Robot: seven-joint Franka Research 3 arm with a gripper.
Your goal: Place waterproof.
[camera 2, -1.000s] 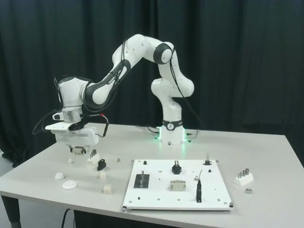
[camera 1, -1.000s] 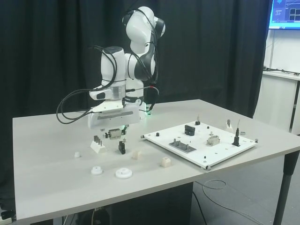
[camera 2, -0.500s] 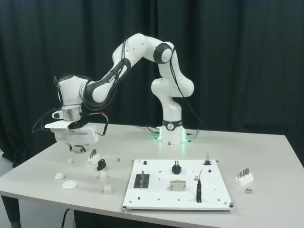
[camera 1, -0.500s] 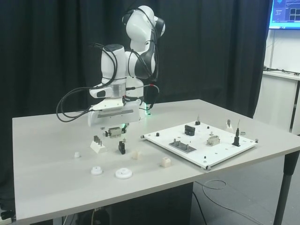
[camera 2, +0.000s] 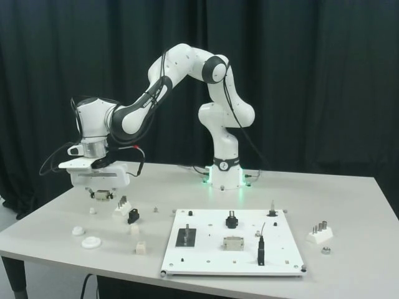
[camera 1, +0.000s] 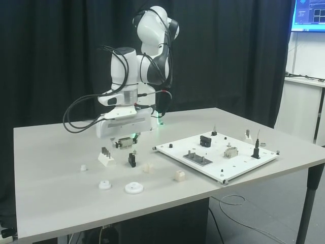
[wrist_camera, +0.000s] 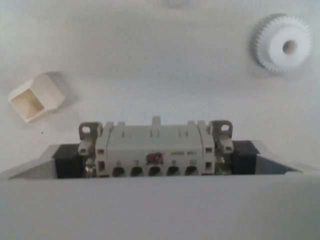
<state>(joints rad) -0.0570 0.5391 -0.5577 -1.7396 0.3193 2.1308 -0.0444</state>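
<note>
The waterproof connector is a pale grey block with a row of round holes and a mounting ear at each end. My gripper is shut on it, a black finger pressing on each end. In the first room view the gripper hangs with the connector well above the table, at the left, over the loose parts. The second room view shows the gripper at the far left, away from the white board.
Below the gripper lie a white gear and a small hollow cube. A white peg block, a black part, two cubes and two white gears sit nearby. The white board with fixtures lies to the right.
The gripper has risen a little with the connector still held, and drifted slightly toward the board side. The loose parts on the table have not moved.
</note>
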